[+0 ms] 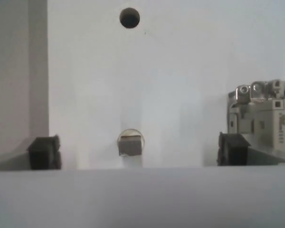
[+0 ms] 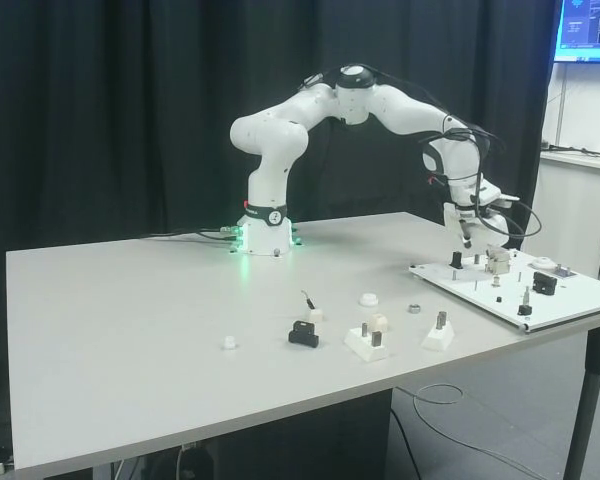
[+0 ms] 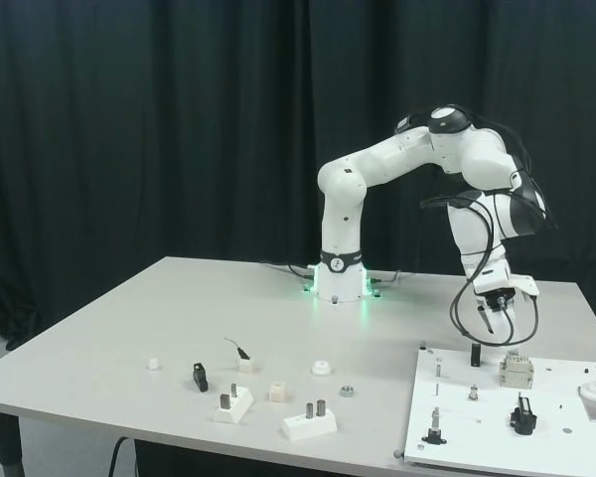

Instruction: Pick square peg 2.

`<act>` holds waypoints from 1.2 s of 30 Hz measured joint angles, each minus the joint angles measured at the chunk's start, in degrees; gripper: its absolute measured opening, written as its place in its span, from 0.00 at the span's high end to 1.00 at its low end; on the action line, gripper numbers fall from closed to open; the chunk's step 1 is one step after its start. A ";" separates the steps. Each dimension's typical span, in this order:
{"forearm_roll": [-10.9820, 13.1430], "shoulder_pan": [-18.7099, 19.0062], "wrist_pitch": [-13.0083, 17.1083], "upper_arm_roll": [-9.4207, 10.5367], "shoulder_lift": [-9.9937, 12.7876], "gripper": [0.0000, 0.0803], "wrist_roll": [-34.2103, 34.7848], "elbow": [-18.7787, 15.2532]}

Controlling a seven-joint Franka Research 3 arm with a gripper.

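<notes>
A grey table [image 2: 130, 320] fills the lower frame of both room views. On it, right of centre, stands the arm base [image 2: 265, 238]; at the right edge lies a white board [image 2: 570, 300]. Near the front edge sit two white blocks [image 2: 367, 342], a black clip [image 2: 302, 335] and a white cap [image 2: 229, 342].

White all over, this Franka arm [image 3: 397, 159]: smooth rounded shells, thick tubular links, and darker grey-black bands showing at the joints. A round white base [image 2: 265, 238] sits bolted to the grey bench [image 2: 130, 300], with a green glow ringing its foot and a small dark badge just above that glow. Black cables [image 3: 467, 298] loop loose off the wrist, trailing around the white gripper [image 3: 494, 316] with its dark fingertips.
</notes>
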 joint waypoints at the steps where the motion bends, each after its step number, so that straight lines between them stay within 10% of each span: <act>1: -0.13 0.04 -0.24 -0.13 -0.01 0.16 0.21 0.00; 5: -0.72 0.22 -1.02 -0.67 -0.02 0.03 1.21 0.00; 36: -8.24 -0.52 -2.03 -4.78 -0.02 0.00 13.54 3.58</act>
